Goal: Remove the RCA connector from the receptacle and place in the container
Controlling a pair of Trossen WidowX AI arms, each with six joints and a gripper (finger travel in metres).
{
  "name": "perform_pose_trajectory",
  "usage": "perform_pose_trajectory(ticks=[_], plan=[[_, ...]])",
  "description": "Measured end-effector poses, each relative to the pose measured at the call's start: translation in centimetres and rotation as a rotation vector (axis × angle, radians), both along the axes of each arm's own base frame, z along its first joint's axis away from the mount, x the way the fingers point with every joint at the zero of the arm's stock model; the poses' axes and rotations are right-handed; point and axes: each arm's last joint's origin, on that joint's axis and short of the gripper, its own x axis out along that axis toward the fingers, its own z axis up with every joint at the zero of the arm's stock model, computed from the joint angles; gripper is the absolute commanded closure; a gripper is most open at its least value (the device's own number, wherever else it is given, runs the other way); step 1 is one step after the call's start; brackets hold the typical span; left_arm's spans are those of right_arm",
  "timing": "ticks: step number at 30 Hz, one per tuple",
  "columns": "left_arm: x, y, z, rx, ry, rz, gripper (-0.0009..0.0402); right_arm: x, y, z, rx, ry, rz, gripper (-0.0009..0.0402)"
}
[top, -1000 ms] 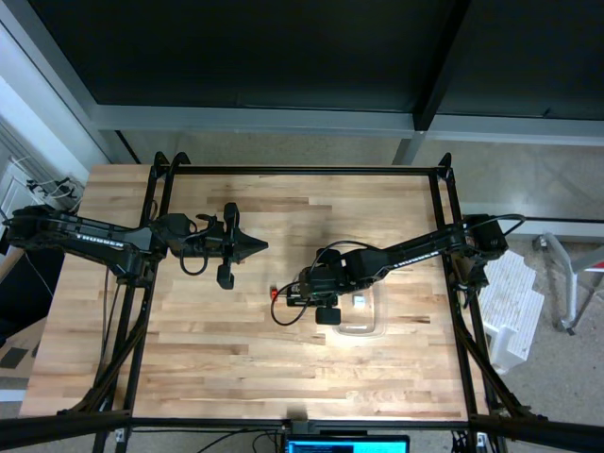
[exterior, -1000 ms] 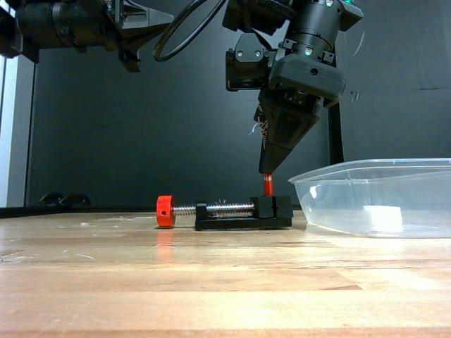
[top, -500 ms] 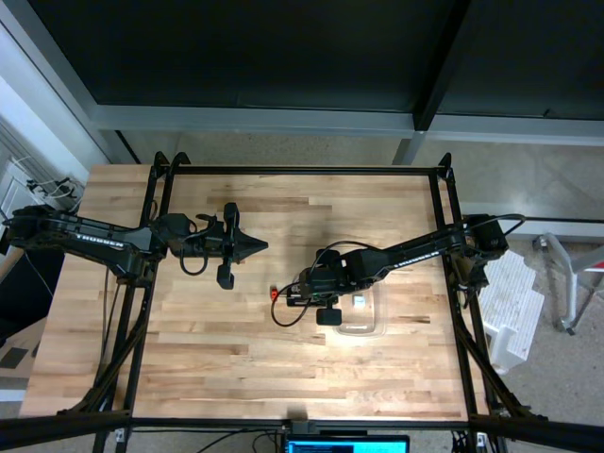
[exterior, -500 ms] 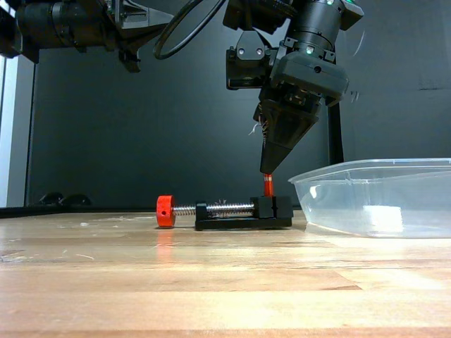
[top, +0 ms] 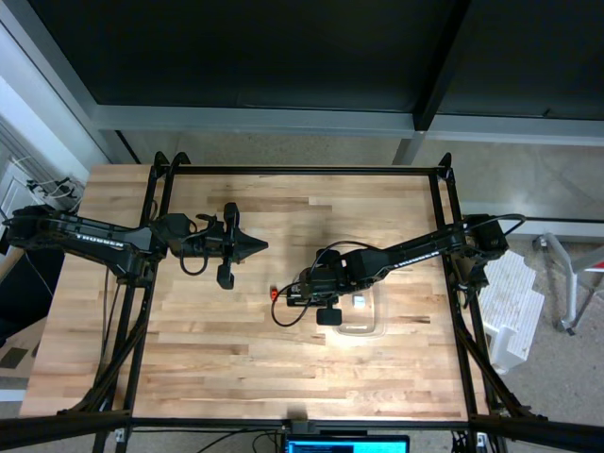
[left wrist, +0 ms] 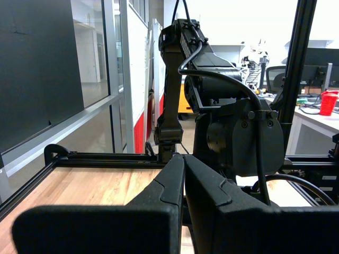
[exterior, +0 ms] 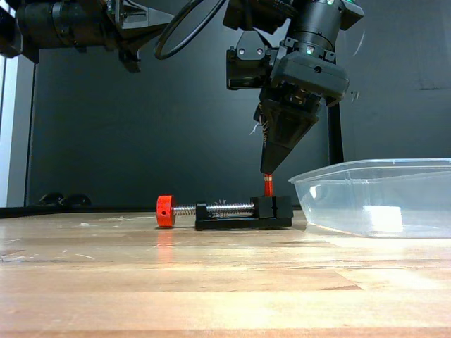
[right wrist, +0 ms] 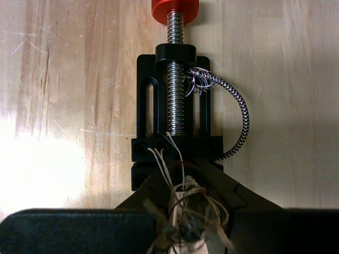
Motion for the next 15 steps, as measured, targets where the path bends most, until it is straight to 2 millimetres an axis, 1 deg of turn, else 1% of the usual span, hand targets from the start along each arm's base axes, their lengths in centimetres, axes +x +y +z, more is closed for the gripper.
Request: perform_pose_trajectory(ticks=[4, 15], plan=[[0.0, 0.0, 0.0, 0.000, 0.000, 0.000, 0.0393, -0.2, 0.0, 0.6, 0.002, -0.012, 0.000, 0.0391], [0.0, 0.0, 0.0, 0.000, 0.000, 0.000, 0.0393, -1.6, -0.3, 3.7, 0.007, -0.078, -0.004, 0.0391]])
